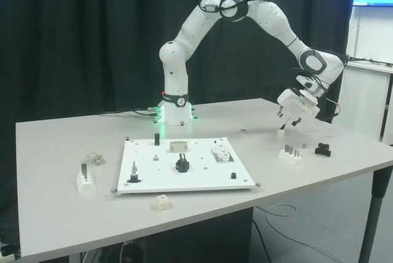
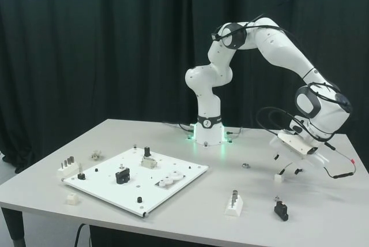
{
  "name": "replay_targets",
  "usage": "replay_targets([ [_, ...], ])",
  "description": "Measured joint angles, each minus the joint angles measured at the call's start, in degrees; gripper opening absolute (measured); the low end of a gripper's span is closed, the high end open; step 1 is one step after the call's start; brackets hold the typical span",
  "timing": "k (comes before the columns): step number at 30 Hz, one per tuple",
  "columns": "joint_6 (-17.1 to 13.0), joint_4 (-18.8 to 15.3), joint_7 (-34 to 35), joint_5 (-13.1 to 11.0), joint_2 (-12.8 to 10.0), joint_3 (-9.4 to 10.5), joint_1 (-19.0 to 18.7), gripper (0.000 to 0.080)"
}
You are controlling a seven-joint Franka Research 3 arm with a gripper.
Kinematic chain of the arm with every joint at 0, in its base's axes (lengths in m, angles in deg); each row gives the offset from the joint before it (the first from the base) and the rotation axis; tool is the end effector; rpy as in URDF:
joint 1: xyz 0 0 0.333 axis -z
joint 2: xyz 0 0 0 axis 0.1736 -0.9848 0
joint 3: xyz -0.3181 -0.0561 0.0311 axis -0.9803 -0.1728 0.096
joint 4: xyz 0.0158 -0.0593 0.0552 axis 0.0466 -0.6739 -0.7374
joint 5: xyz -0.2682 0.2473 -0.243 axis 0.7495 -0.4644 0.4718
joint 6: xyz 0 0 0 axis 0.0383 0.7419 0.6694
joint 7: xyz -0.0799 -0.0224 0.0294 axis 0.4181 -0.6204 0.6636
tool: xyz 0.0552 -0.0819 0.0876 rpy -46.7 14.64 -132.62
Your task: Pick USB.
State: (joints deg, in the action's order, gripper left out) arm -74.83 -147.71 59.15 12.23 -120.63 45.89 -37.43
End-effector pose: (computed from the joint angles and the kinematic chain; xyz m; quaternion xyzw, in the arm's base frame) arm 0.4541 0.4493 0.1658 0.8395 -0.4625 -0.0233 0.2843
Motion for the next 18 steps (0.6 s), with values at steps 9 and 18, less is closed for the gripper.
replay_targets([
  [9,-0.3,-0.3,0.0,0.0,-0.2,0.00,0.0,0.0800],
  [18,-0.8,-0.7,0.0,0.0,-0.2,-0.08,0.0,0.0706],
])
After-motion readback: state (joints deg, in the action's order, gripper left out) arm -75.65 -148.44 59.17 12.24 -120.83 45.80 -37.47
